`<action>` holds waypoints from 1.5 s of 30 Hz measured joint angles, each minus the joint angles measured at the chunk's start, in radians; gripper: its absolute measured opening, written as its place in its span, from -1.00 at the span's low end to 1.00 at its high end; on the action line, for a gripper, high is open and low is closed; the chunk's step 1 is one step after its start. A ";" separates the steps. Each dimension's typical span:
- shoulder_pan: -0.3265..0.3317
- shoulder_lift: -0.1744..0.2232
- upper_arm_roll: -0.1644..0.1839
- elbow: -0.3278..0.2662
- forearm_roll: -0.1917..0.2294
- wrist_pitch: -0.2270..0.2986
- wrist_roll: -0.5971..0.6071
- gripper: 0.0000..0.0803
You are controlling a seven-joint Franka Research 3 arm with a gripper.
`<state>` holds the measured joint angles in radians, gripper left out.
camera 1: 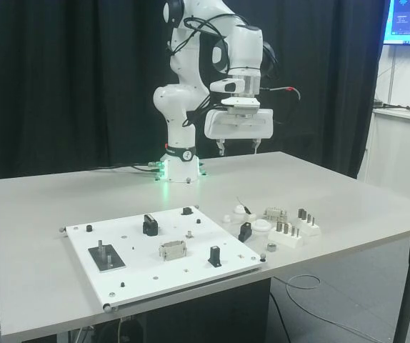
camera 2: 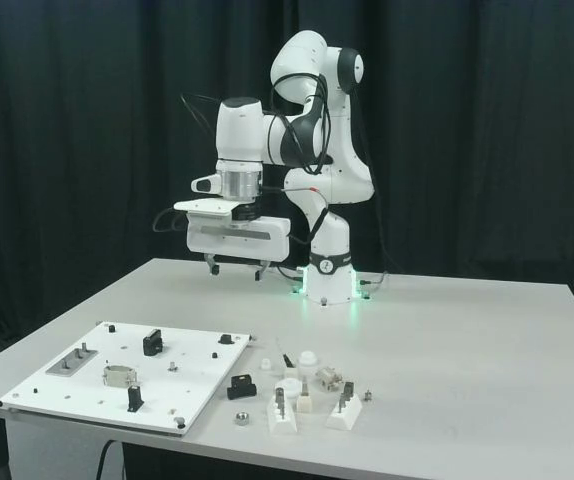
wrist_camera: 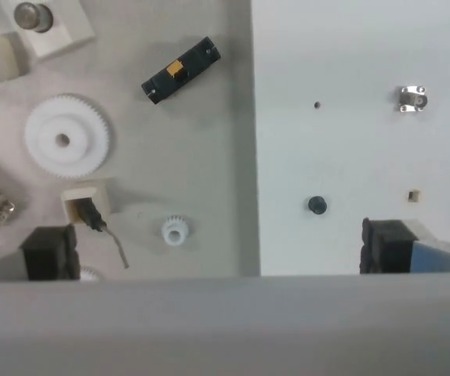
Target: Pick D-SUB.
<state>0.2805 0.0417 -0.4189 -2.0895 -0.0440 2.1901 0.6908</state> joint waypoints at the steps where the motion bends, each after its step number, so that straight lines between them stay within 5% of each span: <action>1: 0.000 0.001 0.000 0.001 0.000 0.000 -0.002 0.99; 45: 0.000 0.007 -0.008 0.009 0.000 -0.002 -0.040 0.99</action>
<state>0.2805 0.0488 -0.4264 -2.0806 -0.0440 2.1886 0.6512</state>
